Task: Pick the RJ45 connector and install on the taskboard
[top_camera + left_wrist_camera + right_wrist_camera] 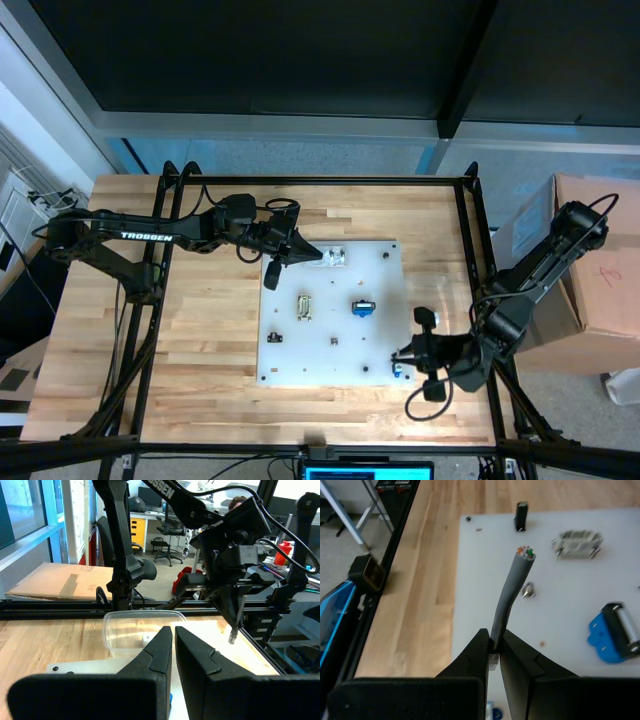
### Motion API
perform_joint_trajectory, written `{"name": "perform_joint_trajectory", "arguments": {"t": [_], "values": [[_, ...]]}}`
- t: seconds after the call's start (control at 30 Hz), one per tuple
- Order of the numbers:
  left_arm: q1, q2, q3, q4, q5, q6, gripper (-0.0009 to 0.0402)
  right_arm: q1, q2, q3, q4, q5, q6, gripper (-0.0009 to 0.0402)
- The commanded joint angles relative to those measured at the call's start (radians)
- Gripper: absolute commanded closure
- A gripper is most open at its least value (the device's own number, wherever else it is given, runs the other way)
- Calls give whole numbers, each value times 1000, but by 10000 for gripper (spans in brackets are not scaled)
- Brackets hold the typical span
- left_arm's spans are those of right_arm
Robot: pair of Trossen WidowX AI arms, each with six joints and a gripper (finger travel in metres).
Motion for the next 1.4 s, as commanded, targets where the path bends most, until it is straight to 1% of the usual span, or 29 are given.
{"name": "perform_joint_trajectory", "arguments": {"t": [0.03, 0.17, 0.2, 0.4, 0.5, 0.63, 0.87, 1.4], "values": [[0, 0, 0, 0, 0, 1, 386, 19, 31, -2, 0, 2, 28, 394], [0, 0, 0, 0, 1, 1, 386, 30, 69, -1, 1, 3, 50, 394], [0, 0, 0, 0, 1, 1, 385, 33, 76, -1, 1, 11, 51, 393], [0, 0, 0, 0, 0, 1, 386, 41, 77, -1, -6, 21, 55, 394], [0, 0, 0, 0, 0, 1, 385, 49, 77, -1, -50, 24, 72, 394], [0, 0, 0, 0, 0, 1, 386, 61, 77, -6, -65, 46, 102, 394], [0, 0, 0, 0, 0, 1, 385, 82, 77, -29, -53, 47, 132, 394], [0, 0, 0, 0, 0, 1, 385, 90, 98, -46, -41, 45, 140, 394]]}}
